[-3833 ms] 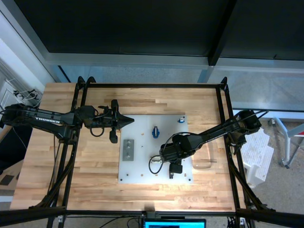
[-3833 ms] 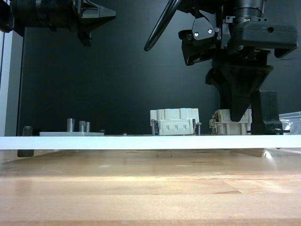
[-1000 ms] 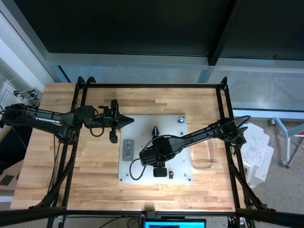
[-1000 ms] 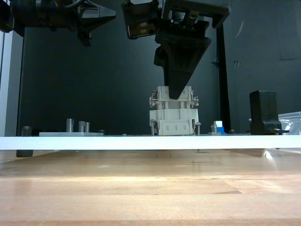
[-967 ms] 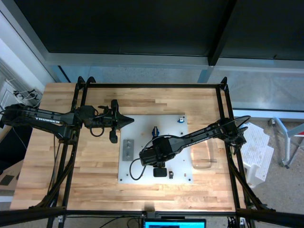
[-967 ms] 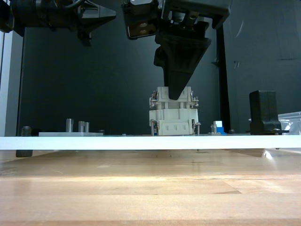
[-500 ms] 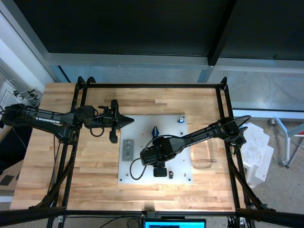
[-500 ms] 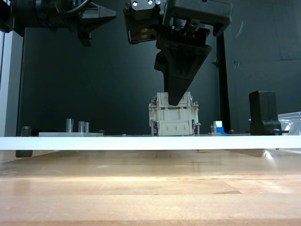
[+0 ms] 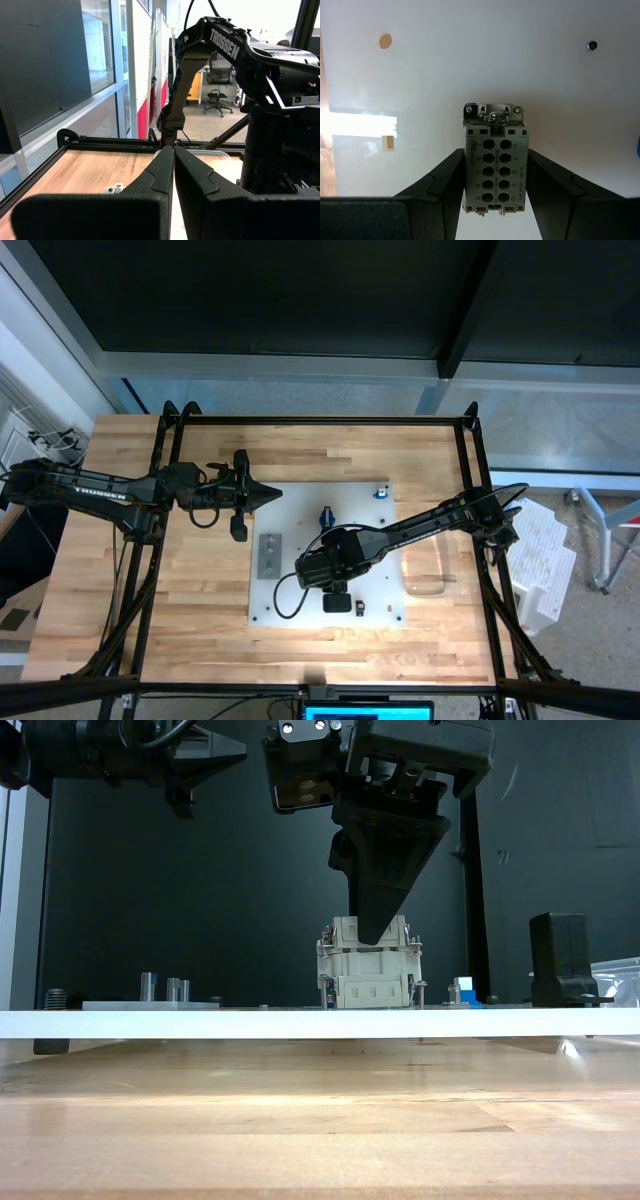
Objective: Pick the HAN10E connector and install on the hub
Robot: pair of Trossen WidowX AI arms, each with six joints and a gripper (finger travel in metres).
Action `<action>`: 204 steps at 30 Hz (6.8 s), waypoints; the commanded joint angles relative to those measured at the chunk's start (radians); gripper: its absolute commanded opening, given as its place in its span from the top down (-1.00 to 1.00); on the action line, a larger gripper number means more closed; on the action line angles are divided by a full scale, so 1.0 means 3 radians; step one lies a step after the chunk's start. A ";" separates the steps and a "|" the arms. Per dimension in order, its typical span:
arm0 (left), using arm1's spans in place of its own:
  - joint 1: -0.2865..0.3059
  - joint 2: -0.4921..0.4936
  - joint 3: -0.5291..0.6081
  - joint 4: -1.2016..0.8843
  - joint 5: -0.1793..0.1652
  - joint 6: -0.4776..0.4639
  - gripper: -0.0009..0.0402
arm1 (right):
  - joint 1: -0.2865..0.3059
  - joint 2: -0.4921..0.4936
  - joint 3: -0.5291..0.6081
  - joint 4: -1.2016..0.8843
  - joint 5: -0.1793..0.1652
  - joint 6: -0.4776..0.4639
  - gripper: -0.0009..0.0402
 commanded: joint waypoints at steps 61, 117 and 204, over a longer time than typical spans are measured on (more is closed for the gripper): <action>0.0001 0.0000 0.0001 0.0001 0.0001 0.0001 0.95 | -0.0932 -0.2970 -0.3026 0.4184 -0.0327 -0.0605 0.96; 0.0000 0.0000 0.0001 0.0001 0.0001 0.0001 0.95 | -0.1111 -0.3244 -0.3596 0.4955 -0.0324 -0.0659 0.96; 0.0001 0.0000 0.0001 0.0001 0.0001 0.0001 0.95 | -0.1111 -0.3244 -0.3596 0.4954 -0.0324 -0.0659 0.96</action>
